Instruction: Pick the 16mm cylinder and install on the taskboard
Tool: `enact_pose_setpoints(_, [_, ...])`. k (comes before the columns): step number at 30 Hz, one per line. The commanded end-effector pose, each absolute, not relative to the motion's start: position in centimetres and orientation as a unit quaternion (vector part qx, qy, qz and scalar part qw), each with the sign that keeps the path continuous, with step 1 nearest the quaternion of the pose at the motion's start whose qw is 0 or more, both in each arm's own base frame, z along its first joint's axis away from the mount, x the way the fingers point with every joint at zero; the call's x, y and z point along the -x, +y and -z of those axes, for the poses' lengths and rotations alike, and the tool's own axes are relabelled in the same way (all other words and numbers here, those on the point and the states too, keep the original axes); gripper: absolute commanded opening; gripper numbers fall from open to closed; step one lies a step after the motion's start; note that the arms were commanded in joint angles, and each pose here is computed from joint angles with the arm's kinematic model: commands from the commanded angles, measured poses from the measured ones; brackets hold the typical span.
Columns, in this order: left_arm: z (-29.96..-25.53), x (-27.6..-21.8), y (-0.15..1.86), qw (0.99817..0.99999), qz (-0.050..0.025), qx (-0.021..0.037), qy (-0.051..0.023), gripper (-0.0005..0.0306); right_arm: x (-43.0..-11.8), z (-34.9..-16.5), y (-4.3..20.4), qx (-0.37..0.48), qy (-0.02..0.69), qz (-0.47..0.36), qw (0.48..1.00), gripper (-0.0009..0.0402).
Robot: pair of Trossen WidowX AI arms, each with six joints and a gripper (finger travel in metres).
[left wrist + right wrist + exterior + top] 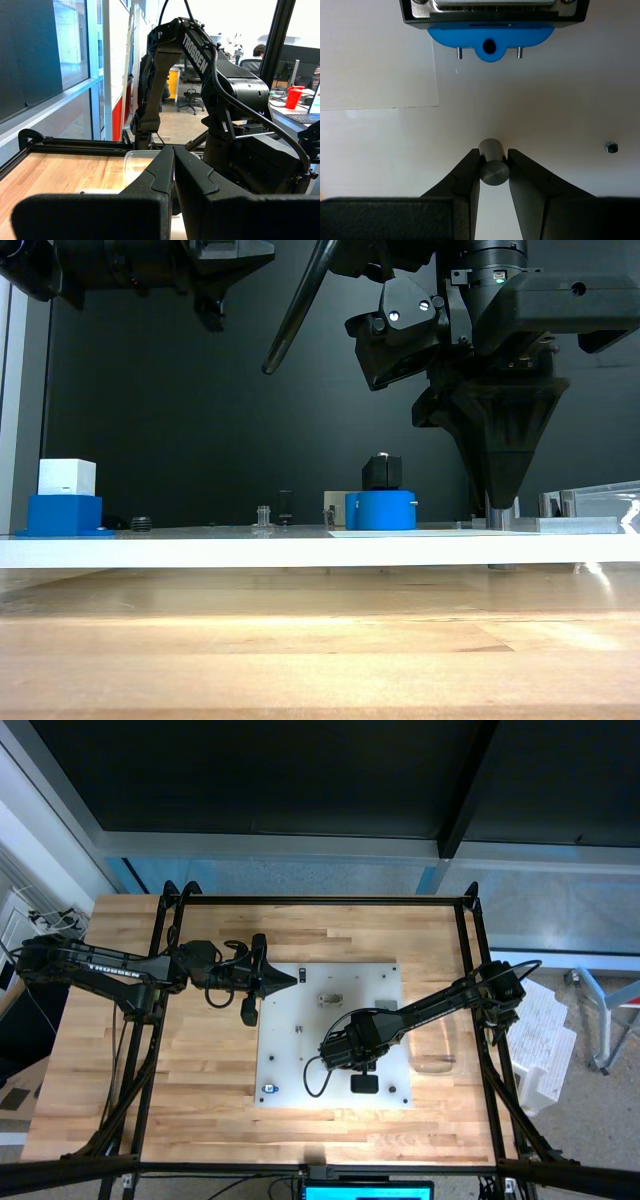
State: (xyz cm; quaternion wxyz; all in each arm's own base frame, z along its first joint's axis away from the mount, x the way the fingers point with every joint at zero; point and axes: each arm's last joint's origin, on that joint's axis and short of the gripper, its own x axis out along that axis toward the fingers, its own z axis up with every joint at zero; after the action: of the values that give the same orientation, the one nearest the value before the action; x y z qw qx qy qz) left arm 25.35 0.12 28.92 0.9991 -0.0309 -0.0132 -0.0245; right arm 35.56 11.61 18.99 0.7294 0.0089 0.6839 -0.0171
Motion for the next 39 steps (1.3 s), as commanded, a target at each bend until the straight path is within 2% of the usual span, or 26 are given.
enact_pose_setpoints(1, [-28.91, -25.36, 0.12, 0.99914, 0.0246, 0.0307, -0.0131, 0.0, -35.6, -19.0, 11.7, -0.013, 0.683, 0.016, 0.73, 0.0076])
enact_pose_setpoints(9, [-28.91, -25.36, 0.13, 0.99915, 0.0244, 0.0307, -0.0131, 0.0, -35.5, -19.4, 11.8, -0.011, 0.677, 0.016, 0.736, 0.0205])
enact_pose_setpoints(12, [-28.91, -25.36, 0.13, 0.99915, 0.0244, 0.0307, -0.0131, 0.0, -35.3, -20.1, 11.7, -0.014, 0.669, 0.013, 0.743, 0.0237])
enact_pose_setpoints(15, [-28.91, -25.36, 0.13, 0.99915, 0.0244, 0.0307, -0.0131, 0.0, -34.9, -21.6, 11.5, -0.01, 0.655, 0.003, 0.755, 0.0249])
enact_pose_setpoints(20, [-28.91, -25.36, 0.13, 0.99915, 0.0244, 0.0307, -0.0131, 0.0, -34.1, -24.4, 10.5, 0.023, 0.621, -0.005, 0.784, 0.0233])
enact_pose_setpoints(29, [-28.91, -25.36, 0.12, 0.99914, 0.0246, 0.0307, -0.0131, 0.0, -32.8, -28.8, 7.1, 0.035, 0.566, -0.019, 0.824, 0.0175])
enact_pose_setpoints(35, [-28.91, -25.36, 0.12, 0.99914, 0.0246, 0.0307, -0.0132, 0.0, -31.5, -30.7, 3.9, 0.032, 0.514, -0.005, 0.857, 0.0135])
enact_pose_setpoints(39, [-28.9, -25.36, 0.12, 0.99914, 0.0246, 0.0307, -0.0129, 0.0, -30.3, -31.8, 2.1, 0.026, 0.445, 0.003, 0.895, 0.0105])
